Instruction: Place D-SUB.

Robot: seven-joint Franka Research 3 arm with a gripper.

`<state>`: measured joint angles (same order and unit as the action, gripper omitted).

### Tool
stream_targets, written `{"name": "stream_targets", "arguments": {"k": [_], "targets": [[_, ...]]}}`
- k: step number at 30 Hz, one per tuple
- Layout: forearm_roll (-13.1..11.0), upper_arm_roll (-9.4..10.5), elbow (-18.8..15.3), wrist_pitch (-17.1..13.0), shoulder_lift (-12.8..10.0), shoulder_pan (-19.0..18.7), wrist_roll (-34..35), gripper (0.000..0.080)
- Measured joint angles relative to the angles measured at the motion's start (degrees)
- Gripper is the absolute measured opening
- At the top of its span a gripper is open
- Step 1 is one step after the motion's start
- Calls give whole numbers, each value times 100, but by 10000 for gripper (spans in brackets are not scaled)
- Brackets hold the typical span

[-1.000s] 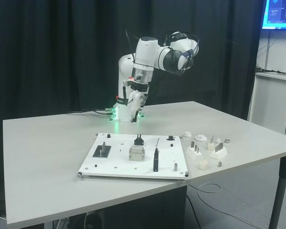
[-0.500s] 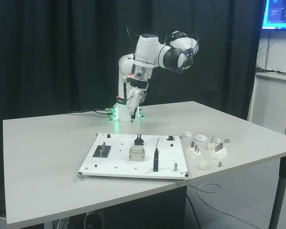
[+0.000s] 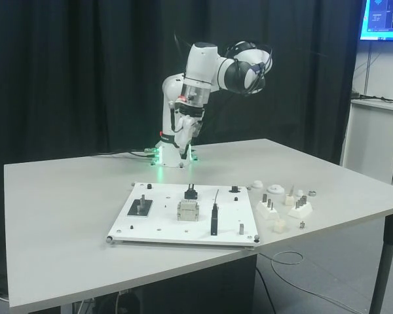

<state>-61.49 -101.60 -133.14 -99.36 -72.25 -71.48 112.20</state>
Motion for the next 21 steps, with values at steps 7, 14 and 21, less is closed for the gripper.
{"name": "stream_targets", "arguments": {"k": [7,14,21], "targets": [[-1,-29,-13,64,13,-84,-76,387],[-42,-29,16,123,62,-277,-202,387],[-218,-27,123,224,99,-549,-211,387]]}}
